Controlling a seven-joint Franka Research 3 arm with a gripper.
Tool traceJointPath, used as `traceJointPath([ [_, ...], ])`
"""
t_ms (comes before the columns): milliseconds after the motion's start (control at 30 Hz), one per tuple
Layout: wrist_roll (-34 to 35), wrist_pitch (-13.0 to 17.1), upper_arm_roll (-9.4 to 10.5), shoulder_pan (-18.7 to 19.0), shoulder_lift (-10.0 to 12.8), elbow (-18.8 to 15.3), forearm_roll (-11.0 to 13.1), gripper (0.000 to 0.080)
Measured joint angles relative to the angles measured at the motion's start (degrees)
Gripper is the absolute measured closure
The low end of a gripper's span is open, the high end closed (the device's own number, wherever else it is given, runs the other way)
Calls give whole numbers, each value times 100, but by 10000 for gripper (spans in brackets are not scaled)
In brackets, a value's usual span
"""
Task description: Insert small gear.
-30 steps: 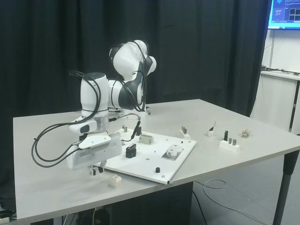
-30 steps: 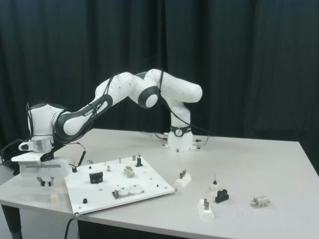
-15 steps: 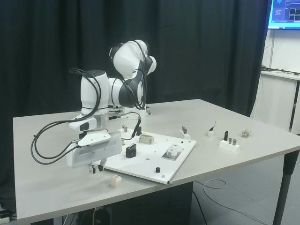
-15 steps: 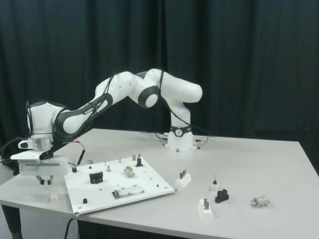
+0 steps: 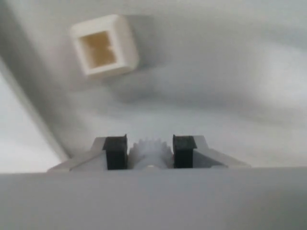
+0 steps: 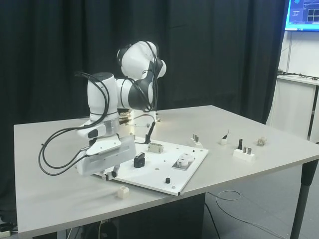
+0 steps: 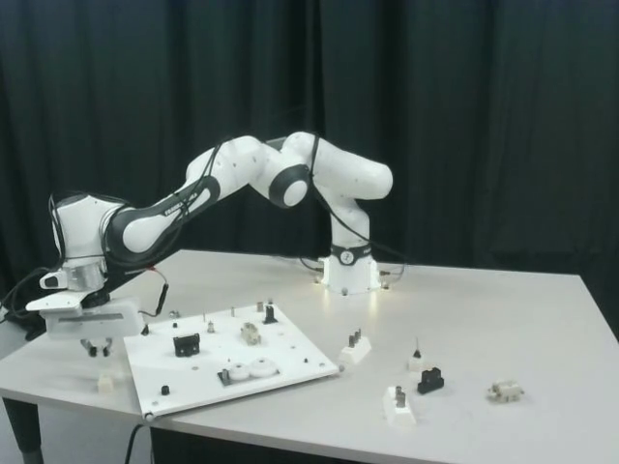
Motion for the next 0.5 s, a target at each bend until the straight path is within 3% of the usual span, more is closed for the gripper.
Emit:
traceJointPath([
  [500,763,-974,-71,255,-229,-11,144,603],
])
